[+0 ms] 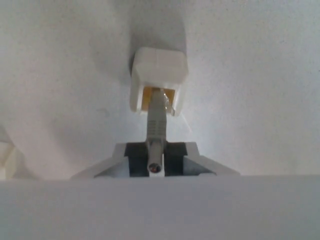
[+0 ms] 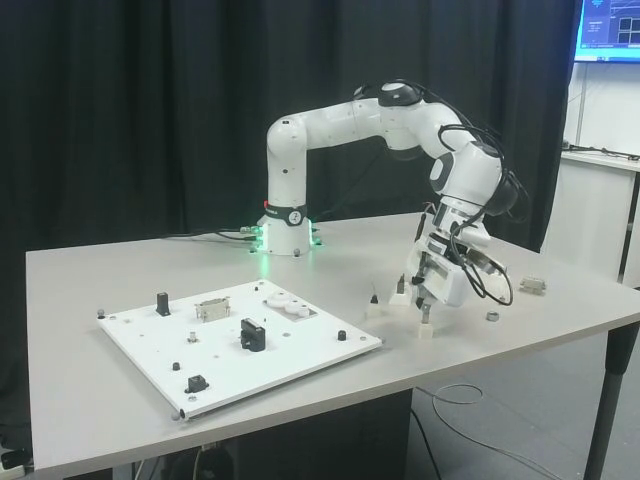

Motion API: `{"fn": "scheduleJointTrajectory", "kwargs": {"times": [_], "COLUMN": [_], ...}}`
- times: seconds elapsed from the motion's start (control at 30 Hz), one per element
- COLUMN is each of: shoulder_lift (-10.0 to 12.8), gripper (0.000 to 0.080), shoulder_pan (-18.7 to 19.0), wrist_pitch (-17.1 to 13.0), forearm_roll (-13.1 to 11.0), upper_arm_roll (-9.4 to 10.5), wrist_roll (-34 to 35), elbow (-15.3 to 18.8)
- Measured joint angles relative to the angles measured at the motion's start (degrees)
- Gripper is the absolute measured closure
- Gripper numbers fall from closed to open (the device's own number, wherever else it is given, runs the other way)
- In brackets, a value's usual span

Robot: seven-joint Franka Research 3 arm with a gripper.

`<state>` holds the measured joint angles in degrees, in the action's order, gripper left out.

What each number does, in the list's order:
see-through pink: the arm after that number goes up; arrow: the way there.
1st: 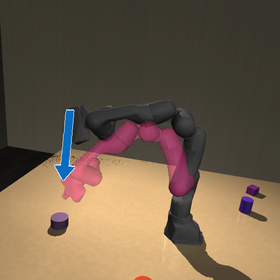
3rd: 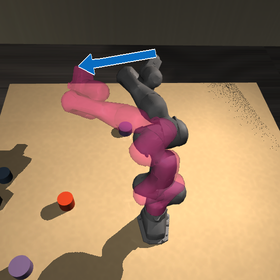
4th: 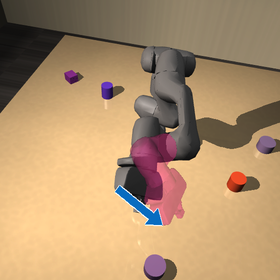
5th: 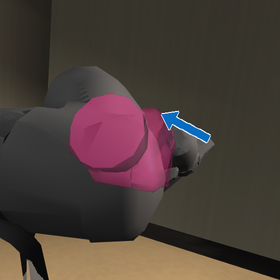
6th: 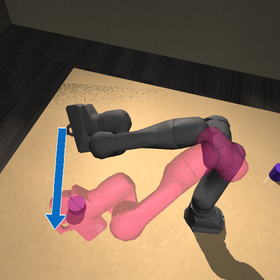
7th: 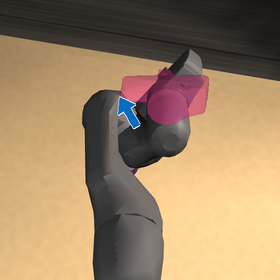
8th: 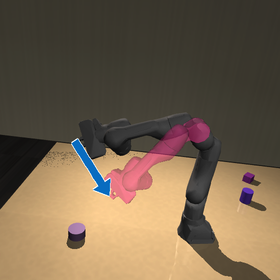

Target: Place Ethernet.

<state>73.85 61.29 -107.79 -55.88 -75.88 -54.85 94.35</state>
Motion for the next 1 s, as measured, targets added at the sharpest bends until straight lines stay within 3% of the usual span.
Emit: {"fn": "scheduleJointTrajectory", "kwargs": {"times": [0.47, 0.5, 0.73, 0.77, 0.8, 0.97, 1.0], "shoulder_lift": [0.05, 0.07, 0.24, 0.24, 0.24, 0.24, 0.23], "gripper": [0.0741, 0.0571, 0.0571, 0.0262, 0.0070, 0.0070, 0.0017], "shoulder_pan": [-0.04, -0.06, -0.29, -0.34, -0.37, -0.40, -0.38], "wrist_pitch": [-0.92, -0.99, -1.44, -1.45, -1.45, -1.43, -1.40], "forearm_roll": [-0.78, -0.83, -0.83, -0.81, -0.79, -0.72, -0.70], "upper_arm_roll": [0.35, 0.39, 0.40, 0.38, 0.34, -0.22, -0.35], "wrist_roll": [-3.47, -3.61, -3.61, -3.60, -3.60, -3.60, -3.60], "elbow": [-0.01, -0.01, 0.01, 0.01, 0.01, -0.01, -0.02]}}
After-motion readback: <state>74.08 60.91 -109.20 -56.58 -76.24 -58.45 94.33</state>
